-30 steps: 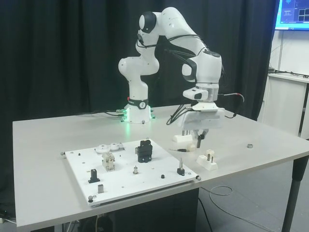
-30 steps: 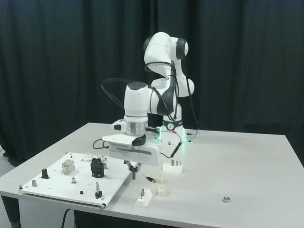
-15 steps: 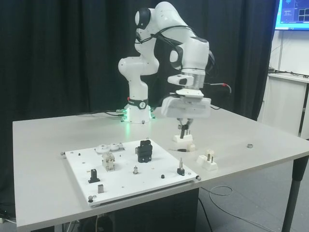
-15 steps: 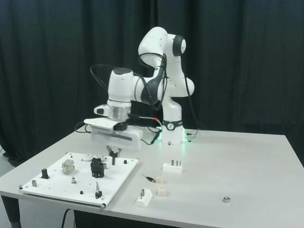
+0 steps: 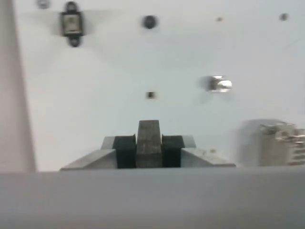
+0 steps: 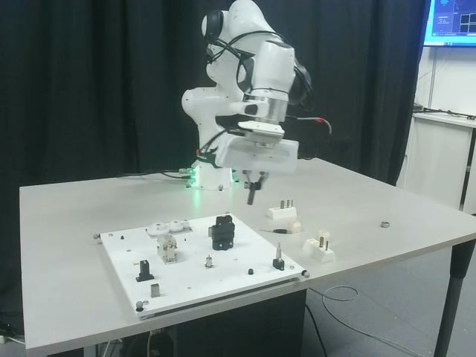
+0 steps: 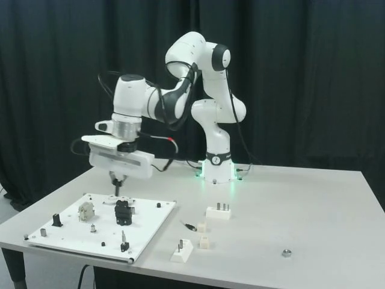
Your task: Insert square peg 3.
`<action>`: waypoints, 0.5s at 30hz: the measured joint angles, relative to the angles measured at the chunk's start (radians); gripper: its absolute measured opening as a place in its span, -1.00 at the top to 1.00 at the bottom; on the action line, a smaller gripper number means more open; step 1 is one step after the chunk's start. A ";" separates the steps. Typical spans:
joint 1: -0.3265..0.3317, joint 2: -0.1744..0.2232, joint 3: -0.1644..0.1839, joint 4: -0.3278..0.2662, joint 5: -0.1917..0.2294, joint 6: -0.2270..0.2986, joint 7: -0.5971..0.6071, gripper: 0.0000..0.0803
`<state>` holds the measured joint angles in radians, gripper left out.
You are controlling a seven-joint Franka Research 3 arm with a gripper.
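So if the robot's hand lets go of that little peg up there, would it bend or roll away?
It probably wouldn't bend: the peg looks like a short, solid grey block, pinched in the hand. It likely wouldn't roll far either, since its flat sides show in the wrist view. It seems light, as only the two fingertips carry it above the white board.

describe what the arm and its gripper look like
The arm is white with rounded, bulbous links and black bands at its joints. Black cables loop along it down to the wrist. Its base glows green. The gripper hangs under a wide white block, with dark, narrow fingers.
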<state>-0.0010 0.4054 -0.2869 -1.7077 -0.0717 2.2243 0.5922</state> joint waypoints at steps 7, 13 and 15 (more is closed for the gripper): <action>-0.050 0.000 -0.011 0.024 0.000 0.000 -0.054 0.73; -0.102 0.003 -0.012 0.044 0.001 0.001 -0.122 0.73; -0.118 0.004 -0.013 0.050 0.003 0.002 -0.145 0.73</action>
<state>-0.1194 0.4095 -0.2998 -1.6579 -0.0691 2.2263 0.4469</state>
